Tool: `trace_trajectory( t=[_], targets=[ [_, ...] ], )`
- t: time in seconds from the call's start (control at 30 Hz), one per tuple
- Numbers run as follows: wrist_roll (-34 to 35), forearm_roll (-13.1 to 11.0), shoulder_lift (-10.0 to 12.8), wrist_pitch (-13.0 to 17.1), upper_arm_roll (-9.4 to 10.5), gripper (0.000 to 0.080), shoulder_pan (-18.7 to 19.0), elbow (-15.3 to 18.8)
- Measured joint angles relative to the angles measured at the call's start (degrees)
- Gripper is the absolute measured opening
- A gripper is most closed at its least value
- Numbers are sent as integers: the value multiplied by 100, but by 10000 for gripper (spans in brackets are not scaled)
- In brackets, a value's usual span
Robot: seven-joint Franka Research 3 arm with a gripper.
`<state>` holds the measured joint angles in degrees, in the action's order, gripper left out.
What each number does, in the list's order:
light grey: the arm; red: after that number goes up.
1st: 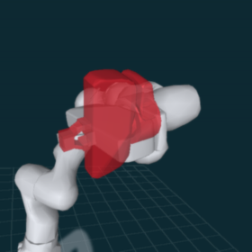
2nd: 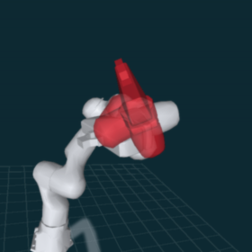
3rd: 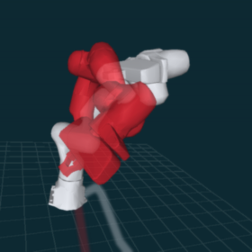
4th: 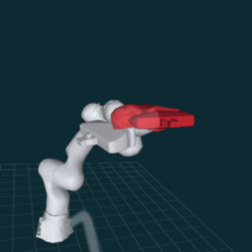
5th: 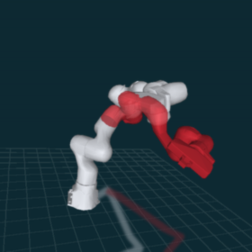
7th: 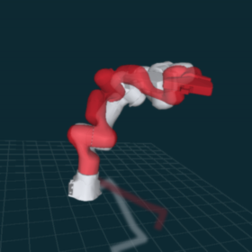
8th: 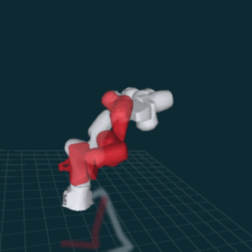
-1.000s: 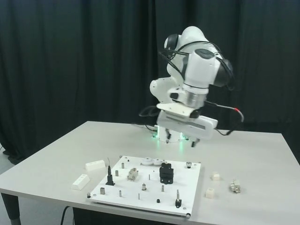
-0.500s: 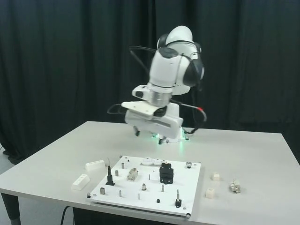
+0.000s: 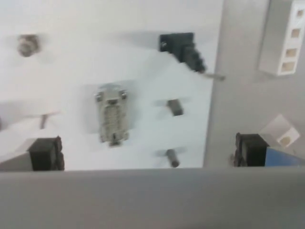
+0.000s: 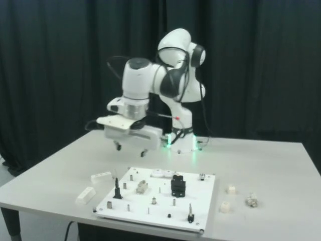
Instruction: Remove USB.
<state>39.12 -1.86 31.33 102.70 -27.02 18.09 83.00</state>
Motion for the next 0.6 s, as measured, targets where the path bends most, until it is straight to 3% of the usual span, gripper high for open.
trace_trajectory(
  t=[0.37, 0.6],
  targets=[
    [-479, -82, -33, 611, 684, 800, -1007, 305],
    [-705, -311, -34, 888, 752, 800, -1192, 469]
  ],
)
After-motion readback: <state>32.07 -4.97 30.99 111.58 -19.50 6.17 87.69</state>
